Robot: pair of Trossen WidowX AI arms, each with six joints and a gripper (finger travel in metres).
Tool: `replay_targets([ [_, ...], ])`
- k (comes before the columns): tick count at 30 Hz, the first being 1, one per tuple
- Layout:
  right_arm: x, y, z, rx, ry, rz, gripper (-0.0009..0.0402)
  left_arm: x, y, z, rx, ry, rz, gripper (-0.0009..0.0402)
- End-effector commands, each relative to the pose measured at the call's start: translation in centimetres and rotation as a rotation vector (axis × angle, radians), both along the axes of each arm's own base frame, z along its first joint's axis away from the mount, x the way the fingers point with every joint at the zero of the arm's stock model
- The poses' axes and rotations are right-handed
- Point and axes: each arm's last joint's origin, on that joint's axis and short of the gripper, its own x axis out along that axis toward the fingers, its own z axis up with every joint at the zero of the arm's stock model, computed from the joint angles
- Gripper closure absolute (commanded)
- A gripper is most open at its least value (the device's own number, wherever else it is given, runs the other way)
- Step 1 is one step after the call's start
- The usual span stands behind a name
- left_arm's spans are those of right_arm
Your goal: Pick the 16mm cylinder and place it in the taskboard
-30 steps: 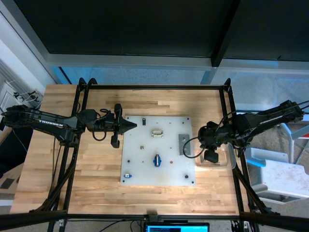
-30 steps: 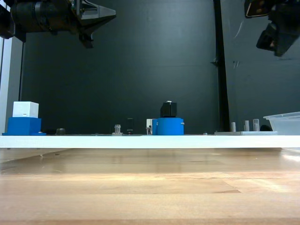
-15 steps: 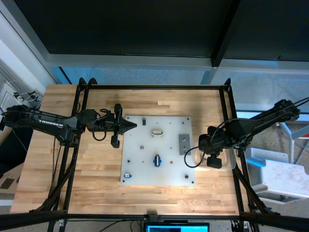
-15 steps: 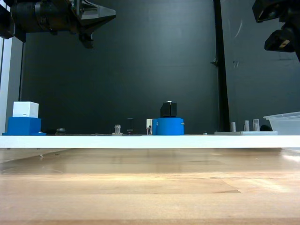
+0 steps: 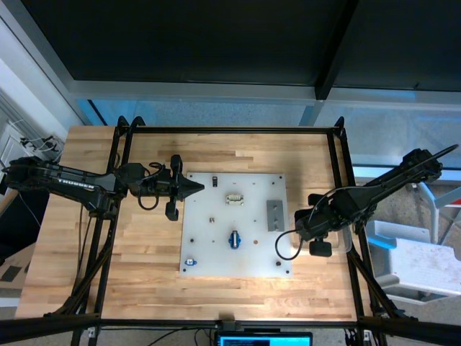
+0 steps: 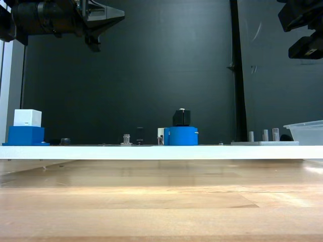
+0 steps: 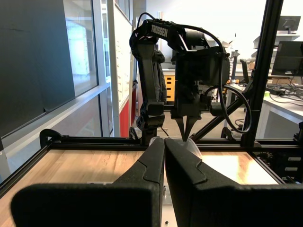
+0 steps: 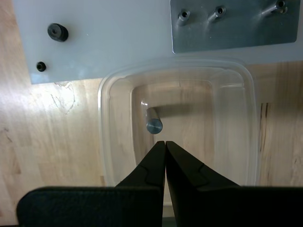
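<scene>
In the high view, the left gripper [image 5: 197,186] hangs over the counter [image 5: 144,281] at the left edge of the taskboard [image 5: 216,245], pointing inward. The right gripper [image 5: 317,231] is just off the board's right edge, above the clear bin [image 5: 347,244]. On the board, a grey metal block [image 5: 274,215] lies near the right edge and a blue connector [image 5: 234,239] stands near the middle.

The low view shows both grippers high above the board, well clear of what stands on it. The blue connector, a white cube on a blue base [image 6: 26,126] and the block's short upright pegs [image 6: 265,134] all rise from the plate, and the bin's rim sits beside the pegs.

In the left wrist view, the left fingers [image 7: 147,175] are pressed together with nothing between them. The right arm [image 7: 189,66] stands opposite.

In the right wrist view, the right fingers [image 8: 182,170] are clenched on nothing. The 16mm cylinder [image 8: 153,122] lies tilted inside the bin, just past the fingertips and not touched by them. The bin's wall stands between it and the block beyond, and a black screw [image 8: 57,32] sits at the board's corner.
</scene>
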Motion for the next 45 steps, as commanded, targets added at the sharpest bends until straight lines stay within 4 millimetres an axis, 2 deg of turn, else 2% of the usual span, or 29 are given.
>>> replay_targets([
  [1, -0.1, 0.1, -0.4, -0.004, 0.009, -0.007, 0.0393, 0.0, 0.0, 0.0, 0.0, 0.0, 0.0, 0.0393],
  [11, -0.3, 0.1, -1.0, -0.033, 0.009, -0.01, 0.0384, 0.0, 0.0, 0.0, 0.0, 0.0, 0.0, 0.0393],
  [22, -0.3, 0.1, -1.2, -0.037, 0.011, -0.008, 0.0311, 0.0, 0.0, 0.0, 0.0, 0.0, 0.0, 0.0393],
  [34, 0.3, 0.6, -2.9, -0.035, 0.007, 0.0, 0.0225, 0.0, 0.0, 0.0, 0.0, 0.0, 0.0, 0.0393],
  [39, 0.1, 0.5, -3.6, -0.039, 0.016, 0.002, 0.0204, 0.0, 0.0, 0.0, 0.0, 0.0, 0.0, 0.0393],
  [45, 0.1, 0.6, -4.0, -0.039, 0.014, 0.004, 0.0199, 0.0, 0.0, 0.0, 0.0, 0.0, 0.0, 0.0393],
])
